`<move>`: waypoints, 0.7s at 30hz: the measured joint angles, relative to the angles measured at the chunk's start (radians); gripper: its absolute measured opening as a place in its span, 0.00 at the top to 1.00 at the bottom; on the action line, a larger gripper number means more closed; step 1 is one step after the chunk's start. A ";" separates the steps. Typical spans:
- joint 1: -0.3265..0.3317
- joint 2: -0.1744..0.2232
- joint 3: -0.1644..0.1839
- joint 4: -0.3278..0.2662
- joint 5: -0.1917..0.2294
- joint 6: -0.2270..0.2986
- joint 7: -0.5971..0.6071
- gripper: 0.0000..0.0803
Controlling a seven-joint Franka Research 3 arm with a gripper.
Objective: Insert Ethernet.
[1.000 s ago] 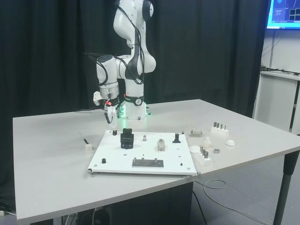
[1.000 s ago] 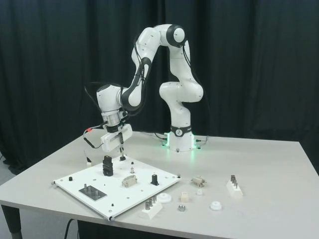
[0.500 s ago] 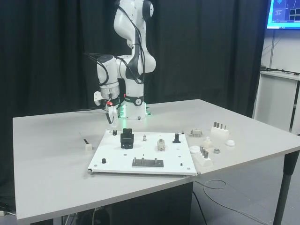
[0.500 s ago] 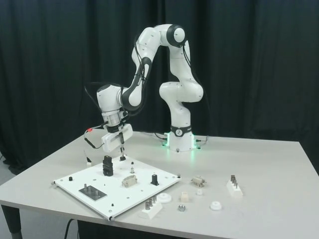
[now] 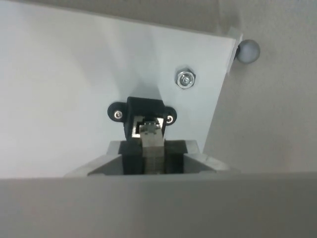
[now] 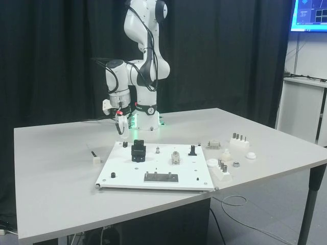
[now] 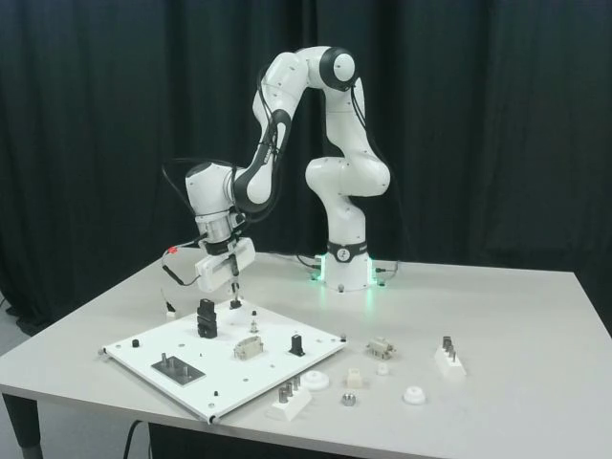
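In the wrist view my gripper (image 5: 151, 154) is shut on a grey Ethernet plug (image 5: 150, 133), held between two black pads (image 5: 130, 157). The plug's tip hangs over the opening of a black Ethernet socket (image 5: 143, 111), which is screwed to the white board (image 5: 64, 89). I cannot tell whether plug and socket touch. From the room, the gripper (image 6: 121, 132) stands upright just above the small socket (image 6: 125, 144) at the board's far left corner. The second room view shows the same gripper (image 7: 233, 286) over the same socket (image 7: 235, 305).
On the white board (image 6: 153, 166) stand a black block (image 6: 138, 151), a grey plate with pegs (image 6: 160, 177) and small connectors (image 6: 175, 157). A white block with a pin (image 6: 95, 160) lies to the board's left. Loose white parts (image 6: 239, 143) lie to its right. A nut (image 5: 185, 78) sits beside the socket.
The gripper with the plug has shifted only very slightly above the socket. Nothing else has moved.
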 joint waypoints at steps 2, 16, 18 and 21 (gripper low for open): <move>0.000 0.000 0.000 0.000 0.000 0.000 0.000 0.89; 0.000 0.004 -0.006 0.001 0.000 0.015 -0.015 0.89; 0.000 0.005 -0.008 0.001 0.000 0.017 -0.017 0.89; 0.000 0.006 -0.009 0.001 0.000 0.019 -0.018 0.89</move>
